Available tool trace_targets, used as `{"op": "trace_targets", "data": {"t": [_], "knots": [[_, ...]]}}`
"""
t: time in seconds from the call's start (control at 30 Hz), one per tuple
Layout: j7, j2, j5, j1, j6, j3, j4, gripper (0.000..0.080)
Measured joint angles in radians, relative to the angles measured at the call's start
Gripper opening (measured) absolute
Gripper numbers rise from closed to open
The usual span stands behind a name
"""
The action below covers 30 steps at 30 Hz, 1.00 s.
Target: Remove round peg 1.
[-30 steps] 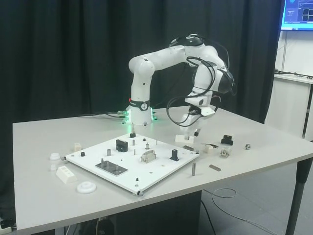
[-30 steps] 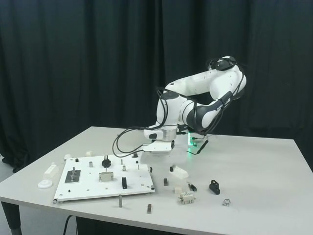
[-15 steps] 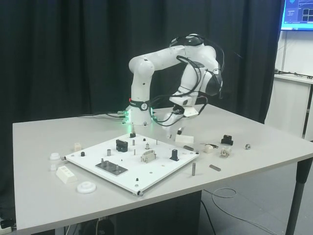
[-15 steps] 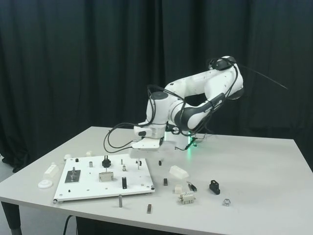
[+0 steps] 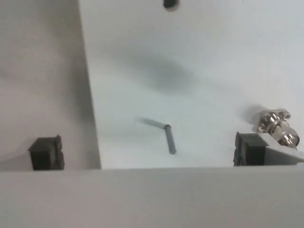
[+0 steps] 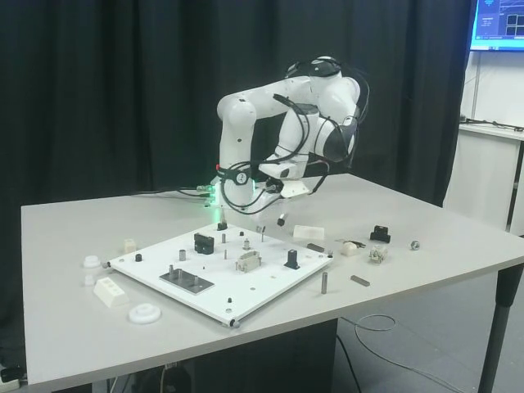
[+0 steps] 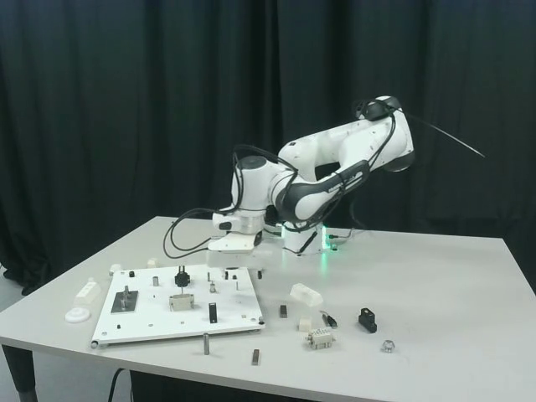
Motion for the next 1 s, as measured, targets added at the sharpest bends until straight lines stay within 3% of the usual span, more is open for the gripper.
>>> {"op": "trace_targets", "data": {"t": [0.57, 1.0], "knots": [[-0.068, 0.013, 0.09, -0.06, -0.026, 0.034, -0.024, 0.08], [-0.085, 0.023, 0.114, -0.069, -0.028, 0.051, -0.026, 0.08]]}}
